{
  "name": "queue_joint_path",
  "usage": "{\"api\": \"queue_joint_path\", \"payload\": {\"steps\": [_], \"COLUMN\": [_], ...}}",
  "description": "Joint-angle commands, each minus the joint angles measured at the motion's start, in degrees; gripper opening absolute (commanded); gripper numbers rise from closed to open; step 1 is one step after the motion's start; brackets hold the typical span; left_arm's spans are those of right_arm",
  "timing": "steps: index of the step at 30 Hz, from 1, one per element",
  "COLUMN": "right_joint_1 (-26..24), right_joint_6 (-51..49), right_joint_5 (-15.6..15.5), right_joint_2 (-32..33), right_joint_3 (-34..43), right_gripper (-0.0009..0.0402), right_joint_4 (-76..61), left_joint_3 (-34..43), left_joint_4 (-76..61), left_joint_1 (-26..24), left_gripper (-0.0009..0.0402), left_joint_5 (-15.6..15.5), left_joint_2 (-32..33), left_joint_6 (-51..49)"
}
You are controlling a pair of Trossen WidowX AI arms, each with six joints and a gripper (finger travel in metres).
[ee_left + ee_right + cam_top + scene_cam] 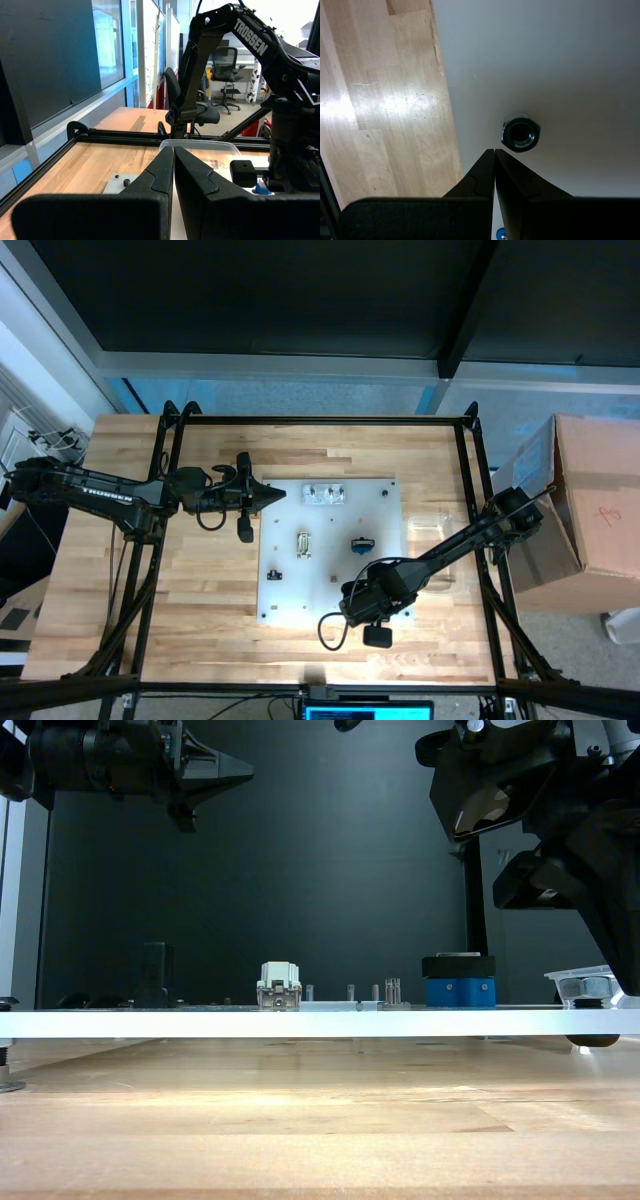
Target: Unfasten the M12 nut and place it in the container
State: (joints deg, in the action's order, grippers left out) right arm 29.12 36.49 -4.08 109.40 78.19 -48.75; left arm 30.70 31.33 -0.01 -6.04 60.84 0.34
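Right claw (494,150) pressed together, empty, hovering just beside the nut (520,133), which I see on its stud (591,1004). Left claw (278,495) also pressed together, high over the board (290,585), far-left part.

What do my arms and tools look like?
Both black, lettered TROSSEN in white, with looping black cables: left arm, right arm. Left tool, over the board's left edge, and right tool, by the nut on its stud, taper to wedges.
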Motion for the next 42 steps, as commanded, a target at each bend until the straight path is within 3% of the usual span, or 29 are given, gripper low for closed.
{"api": "queue_joint_path", "payload": {"steps": [1,11,12,14,15,18,21,31,33,42], "right_joint_1": [0.0,0.0,0.0,0.0,0.0,0.0,0.0,0.0,0.0,0.0], "right_joint_6": [0.1,-0.6,-0.6,5.9,7.2,7.0,7.0,6.5,6.5,5.8], "right_joint_5": [0.3,2.6,5.9,16.4,18.6,19.0,16.7,-2.2,-3.3,-2.4], "right_joint_2": [0.0,0.0,0.0,-0.7,-1.0,-2.1,-2.6,-3.1,-3.1,-0.1], "right_joint_3": [0.0,-0.1,-0.1,-0.1,0.0,0.0,0.0,2.7,3.6,3.8], "right_gripper": [0.0000,0.0000,0.0000,0.0000,0.0000,0.0000,0.0000,0.0000,0.0000,0.0000], "right_joint_4": [0.1,-0.2,-1.1,-4.7,-5.9,-6.6,-6.7,-6.1,-5.7,-1.9], "left_joint_3": [0.0,0.0,0.0,0.0,0.0,0.0,0.0,0.0,0.0,0.0], "left_joint_4": [0.0,0.0,0.0,0.0,0.0,0.0,0.0,0.0,0.0,0.0], "left_joint_1": [0.0,0.0,0.0,0.0,0.0,0.0,0.0,0.0,0.0,0.0], "left_gripper": [0.0000,0.0000,0.0000,0.0000,0.0000,0.0000,0.0000,0.0000,0.0000,0.0000], "left_joint_5": [0.0,0.0,0.0,0.0,0.0,0.0,0.0,0.0,0.0,0.0], "left_joint_2": [0.0,0.0,0.0,0.0,0.0,0.0,0.0,0.0,0.0,0.0], "left_joint_6": [0.0,0.0,0.0,0.0,0.0,0.0,0.0,0.0,0.0,0.0]}}
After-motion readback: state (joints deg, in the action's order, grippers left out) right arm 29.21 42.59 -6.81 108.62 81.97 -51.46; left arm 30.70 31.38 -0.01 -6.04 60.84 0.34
